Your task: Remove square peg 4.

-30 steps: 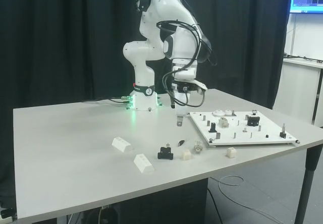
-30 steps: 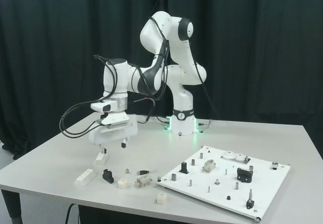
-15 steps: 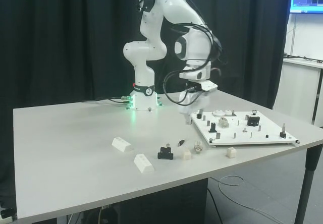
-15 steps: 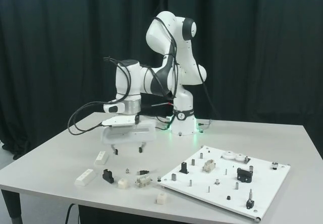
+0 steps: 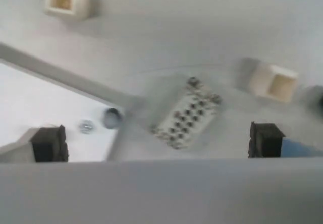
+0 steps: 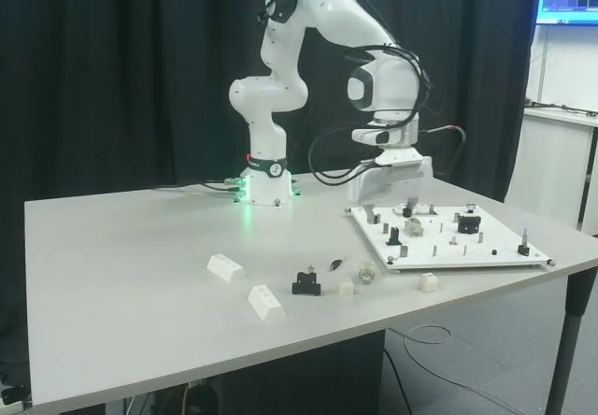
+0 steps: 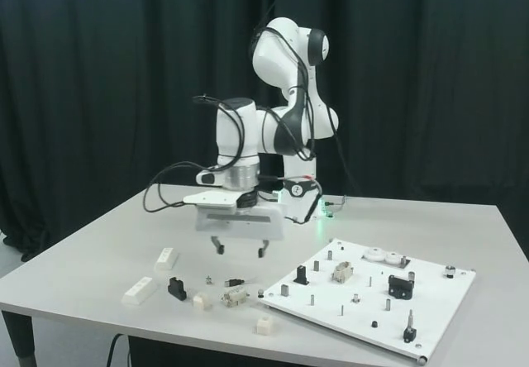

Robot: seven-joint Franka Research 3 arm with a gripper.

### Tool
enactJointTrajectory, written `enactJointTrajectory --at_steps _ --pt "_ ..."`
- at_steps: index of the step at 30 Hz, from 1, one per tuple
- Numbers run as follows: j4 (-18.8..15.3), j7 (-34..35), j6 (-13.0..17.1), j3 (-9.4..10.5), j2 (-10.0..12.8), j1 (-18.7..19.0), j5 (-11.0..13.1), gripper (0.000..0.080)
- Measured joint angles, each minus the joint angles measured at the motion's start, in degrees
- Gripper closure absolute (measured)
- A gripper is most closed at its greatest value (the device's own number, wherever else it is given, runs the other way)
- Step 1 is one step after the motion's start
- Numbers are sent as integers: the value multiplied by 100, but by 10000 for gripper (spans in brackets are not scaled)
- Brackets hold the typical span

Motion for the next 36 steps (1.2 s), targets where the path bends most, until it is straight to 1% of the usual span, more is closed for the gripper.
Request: enactJointTrajectory --at_steps 3,10,21,27,36 --pt "-6 382 -1 23 0 73 65 3" --pt "-73 1208 -1 30 5 239 111 3" --pt "-222 2645 59 32 69 455 126 3" --pt "-304 3041 223 32 157 543 126 3" --pt "-469 3320 558 32 330 600 126 3"
